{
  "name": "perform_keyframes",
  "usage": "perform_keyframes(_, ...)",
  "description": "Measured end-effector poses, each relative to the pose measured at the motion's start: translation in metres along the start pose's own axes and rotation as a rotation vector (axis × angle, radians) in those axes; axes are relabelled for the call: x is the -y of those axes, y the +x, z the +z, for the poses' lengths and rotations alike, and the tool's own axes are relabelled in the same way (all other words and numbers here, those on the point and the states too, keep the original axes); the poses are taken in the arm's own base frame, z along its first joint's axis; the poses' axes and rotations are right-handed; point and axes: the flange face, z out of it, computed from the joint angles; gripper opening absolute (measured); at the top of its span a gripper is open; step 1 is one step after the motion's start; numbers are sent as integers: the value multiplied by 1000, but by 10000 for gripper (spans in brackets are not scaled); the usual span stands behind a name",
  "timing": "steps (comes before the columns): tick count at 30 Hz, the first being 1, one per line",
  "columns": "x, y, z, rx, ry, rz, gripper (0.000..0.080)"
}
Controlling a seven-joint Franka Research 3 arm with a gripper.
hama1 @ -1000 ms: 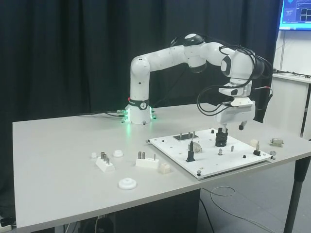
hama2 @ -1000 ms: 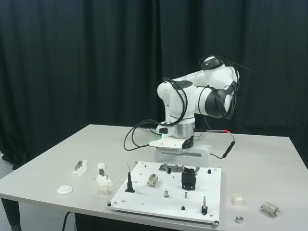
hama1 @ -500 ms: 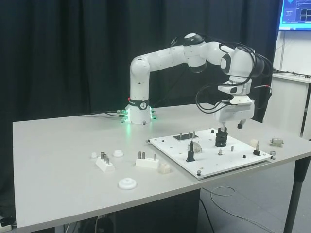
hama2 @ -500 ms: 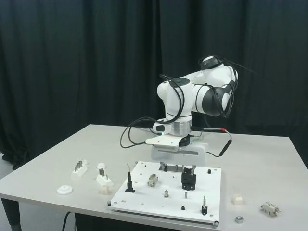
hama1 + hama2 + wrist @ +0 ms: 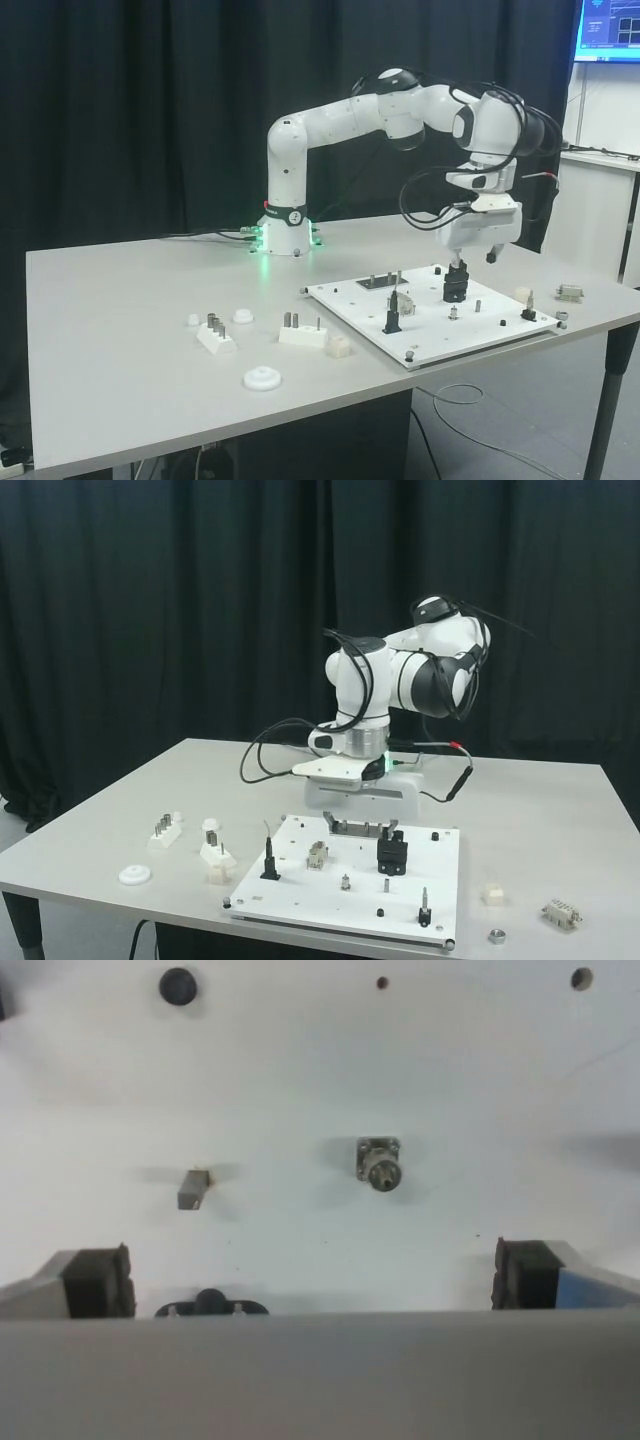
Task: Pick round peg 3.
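Note:
My gripper (image 5: 310, 1278) (image 5: 460, 264) (image 5: 362, 810) hangs open and holds nothing, a little above the black block (image 5: 454, 288) (image 5: 392, 855) on the white board (image 5: 500, 335) (image 5: 300, 892). A short grey round peg (image 5: 193, 1188) (image 5: 455, 313) (image 5: 386, 885) stands on the board just in front of the block. More grey pegs stand in two white holders (image 5: 215, 333) (image 5: 301, 332) on the table, far from the gripper. I cannot tell which of them is peg 3.
On the board are a small metal connector (image 5: 378, 1163) (image 5: 345, 883), a tall black post (image 5: 392, 315) (image 5: 268, 863) and a black knob (image 5: 177, 985). A white gear disc (image 5: 262, 378) and a white cube (image 5: 340, 346) lie on the table. Another connector (image 5: 570, 291) lies beyond the board.
The gripper has risen a little above the black block, and the wrist has turned. Nothing on the board or table has moved.

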Motion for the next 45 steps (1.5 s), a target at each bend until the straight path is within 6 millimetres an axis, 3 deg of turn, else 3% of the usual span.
perform_keyframes(14, -10, 15, -7, -11, -16, -7, 800)
perform_keyframes(22, -26, 27, -14, -17, -67, -16, 800)
perform_keyframes(34, -68, 59, -26, -9, -147, -32, 800)
perform_keyframes(45, -126, 99, -33, -5, -214, -55, 800)
